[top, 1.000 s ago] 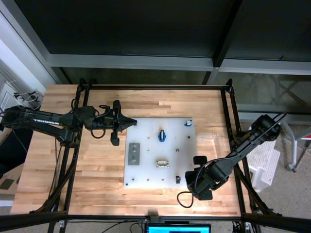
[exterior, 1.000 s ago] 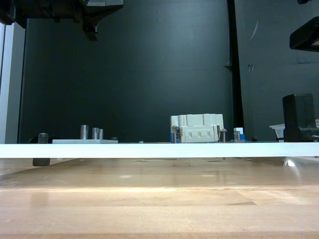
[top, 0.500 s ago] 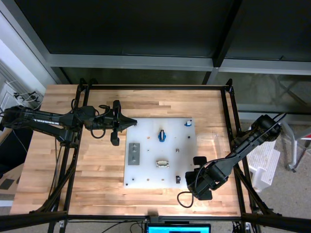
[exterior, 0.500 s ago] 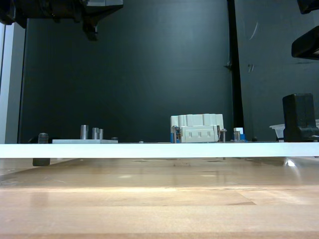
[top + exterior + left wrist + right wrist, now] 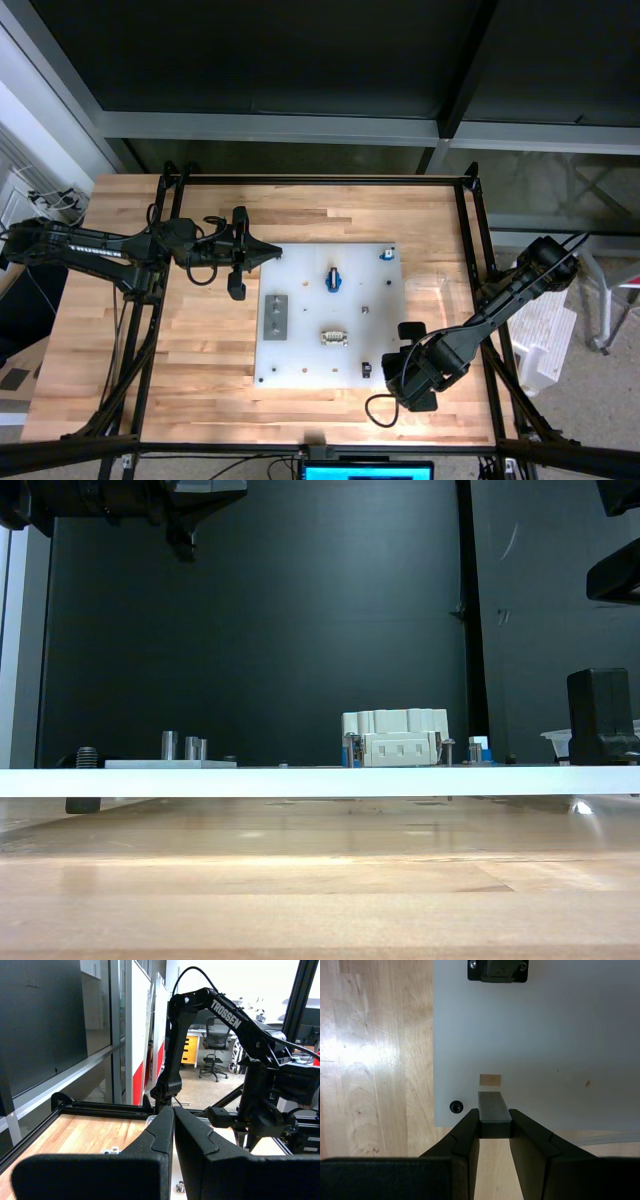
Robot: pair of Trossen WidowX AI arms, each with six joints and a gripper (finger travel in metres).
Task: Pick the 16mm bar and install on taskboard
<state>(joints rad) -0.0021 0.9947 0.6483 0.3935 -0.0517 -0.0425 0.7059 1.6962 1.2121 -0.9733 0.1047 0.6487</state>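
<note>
The 16mm bar (image 5: 494, 1114), a dark grey block, is held between the fingers of my right gripper (image 5: 494, 1119), which is shut on it. It hangs over the white taskboard (image 5: 560, 1050) at its edge, just short of a small rectangular slot (image 5: 490, 1080) where wood shows through. From above, the right gripper (image 5: 397, 377) sits at the board's near right corner. My left gripper (image 5: 266, 256) hovers at the board's far left corner, fingers (image 5: 160, 1130) pressed together and holding nothing.
On the taskboard (image 5: 300, 270) stand a grey plate with pegs (image 5: 274, 317), a blue part (image 5: 333, 279), a white connector (image 5: 334, 338) and a black fixture (image 5: 497, 970). A black screw (image 5: 456, 1107) marks the board's corner. A black frame (image 5: 470, 200) borders the table.
In the low view the right gripper's body has dropped slightly. The left arm has not moved.
</note>
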